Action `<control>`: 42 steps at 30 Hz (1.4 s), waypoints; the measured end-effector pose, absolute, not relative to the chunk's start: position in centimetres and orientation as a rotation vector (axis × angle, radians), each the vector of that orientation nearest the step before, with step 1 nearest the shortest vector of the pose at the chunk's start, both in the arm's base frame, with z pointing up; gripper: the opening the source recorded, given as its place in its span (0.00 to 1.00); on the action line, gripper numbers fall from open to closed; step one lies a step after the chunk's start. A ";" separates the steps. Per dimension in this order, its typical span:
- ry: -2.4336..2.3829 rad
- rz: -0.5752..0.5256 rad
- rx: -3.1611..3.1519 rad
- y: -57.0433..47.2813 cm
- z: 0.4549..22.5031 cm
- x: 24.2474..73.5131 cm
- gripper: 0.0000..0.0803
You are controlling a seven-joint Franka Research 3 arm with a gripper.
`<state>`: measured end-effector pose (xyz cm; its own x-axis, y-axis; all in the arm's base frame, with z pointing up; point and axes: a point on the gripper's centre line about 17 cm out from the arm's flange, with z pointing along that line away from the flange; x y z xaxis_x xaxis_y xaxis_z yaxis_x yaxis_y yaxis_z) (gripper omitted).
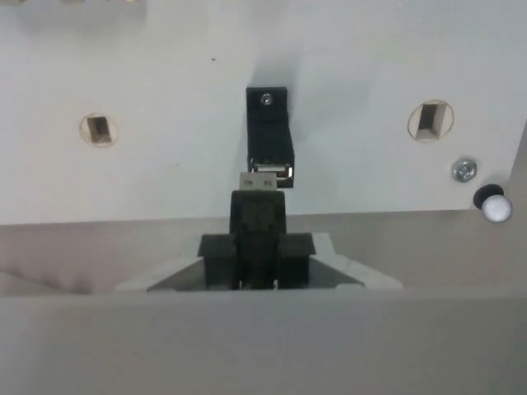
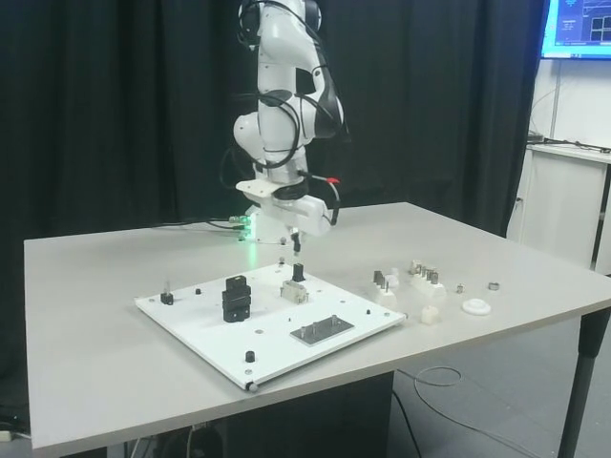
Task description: Insert USB.
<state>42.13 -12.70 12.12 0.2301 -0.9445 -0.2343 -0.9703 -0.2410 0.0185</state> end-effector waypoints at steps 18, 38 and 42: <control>1.809 0.356 -2.360 -12.3 11.7 40.8 0.12; 1.793 0.376 -2.361 -11.9 11.1 40.3 0.12; 1.799 0.373 -2.352 -11.9 11.0 40.4 0.12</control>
